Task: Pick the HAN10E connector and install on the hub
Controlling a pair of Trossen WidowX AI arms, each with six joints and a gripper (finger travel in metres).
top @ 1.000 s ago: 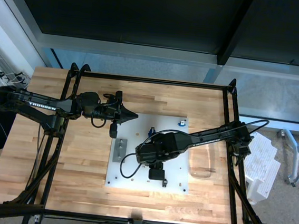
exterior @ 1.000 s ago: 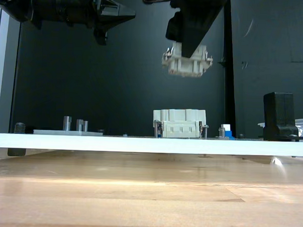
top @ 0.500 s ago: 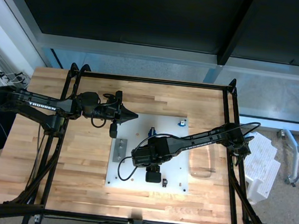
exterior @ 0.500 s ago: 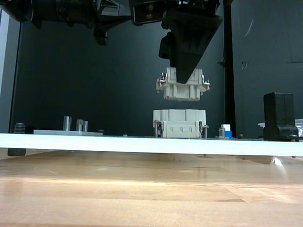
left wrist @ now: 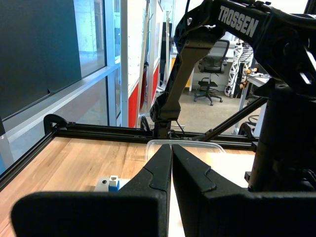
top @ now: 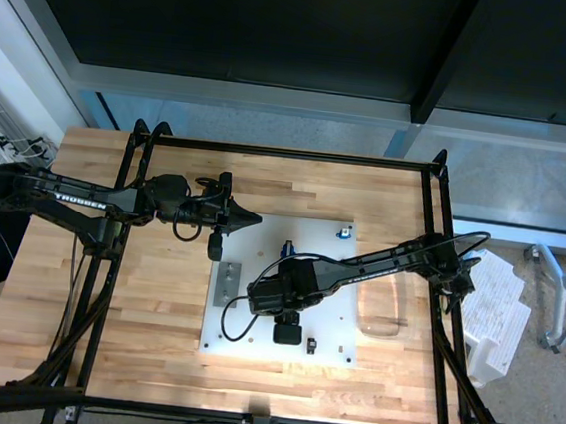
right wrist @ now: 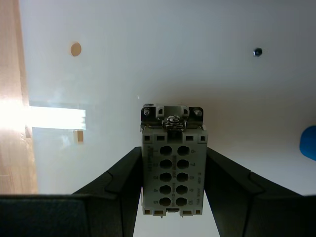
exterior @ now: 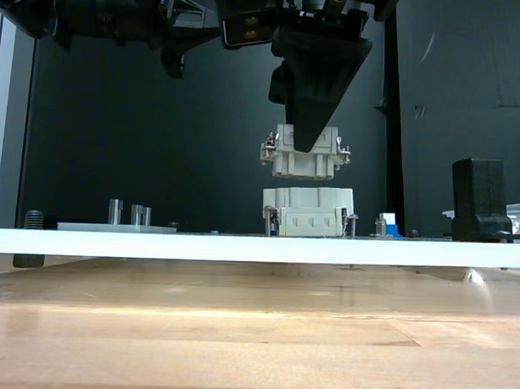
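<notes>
The left gripper (top: 234, 217) is held high over the table (top: 154, 300), just beyond the far left corner of the white plate (top: 250, 341). In the left wrist view its fingers (left wrist: 160, 163) are seen pressed together, with nothing between them.

A grey block (top: 226, 283) is found lying near the plate's left edge; in the low view its short posts (exterior: 128, 213) are seen standing upright.

The right gripper (exterior: 306, 147) is placed over the middle of the plate, pointing straight down. The connector (exterior: 304, 160) is pinched between its jaws, one finger (right wrist: 121, 180) against each long side, and the two rows of holes in its face are shown in the right wrist view (right wrist: 173, 168). The connector is held level in the air, just above the hub (exterior: 308, 211), with a thin gap seen between them and their sides roughly lined up. The hub is seated on the plate.

Just right of the hub, a small blue part (exterior: 387, 222) is seen on the plate. Further right, a black part (exterior: 479, 198) stands upright near the plate's right edge. A clear container (top: 384, 310) is set on the table beside that edge.
</notes>
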